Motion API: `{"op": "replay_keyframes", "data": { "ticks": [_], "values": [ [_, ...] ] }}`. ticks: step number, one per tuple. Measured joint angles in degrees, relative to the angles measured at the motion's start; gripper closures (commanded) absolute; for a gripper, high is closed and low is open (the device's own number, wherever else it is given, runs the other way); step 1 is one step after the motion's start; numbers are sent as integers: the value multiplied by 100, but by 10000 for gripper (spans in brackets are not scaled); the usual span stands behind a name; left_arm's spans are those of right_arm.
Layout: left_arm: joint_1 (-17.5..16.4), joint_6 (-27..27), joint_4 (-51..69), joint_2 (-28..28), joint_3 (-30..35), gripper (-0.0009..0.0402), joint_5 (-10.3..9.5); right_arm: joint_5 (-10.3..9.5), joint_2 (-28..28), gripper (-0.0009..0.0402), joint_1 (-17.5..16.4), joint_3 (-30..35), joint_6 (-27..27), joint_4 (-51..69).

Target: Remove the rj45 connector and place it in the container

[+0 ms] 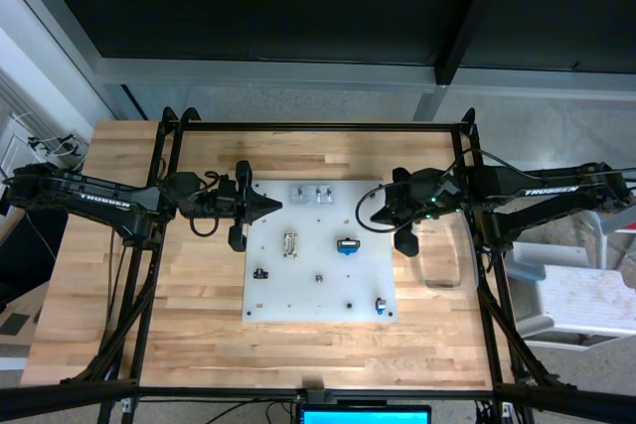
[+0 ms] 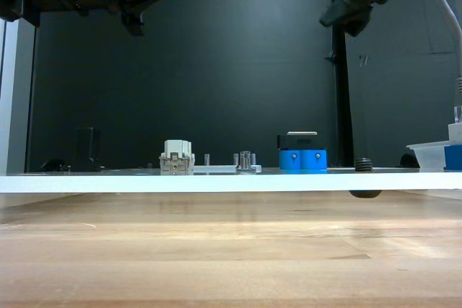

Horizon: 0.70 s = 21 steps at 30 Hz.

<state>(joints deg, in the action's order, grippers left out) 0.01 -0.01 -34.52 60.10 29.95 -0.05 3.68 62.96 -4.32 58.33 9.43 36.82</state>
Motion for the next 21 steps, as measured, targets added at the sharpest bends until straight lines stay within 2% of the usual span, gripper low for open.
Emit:
{"op": "replay_keyframes", "data": {
  "ticks": [2,8,11,21],
  "values": [
    [0,0,2,0,-2,392,2,116,87,393,-114,146,72,367],
    [0,0,2,0,-2,392,0,140,391,393,-452,546,387,1134],
    [0,0,2,0,0,392,0,284,540,393,-660,730,573,1475],
    [0,0,2,0,-2,392,0,330,1058,393,-1261,1073,1064,2212]
  ]
}}
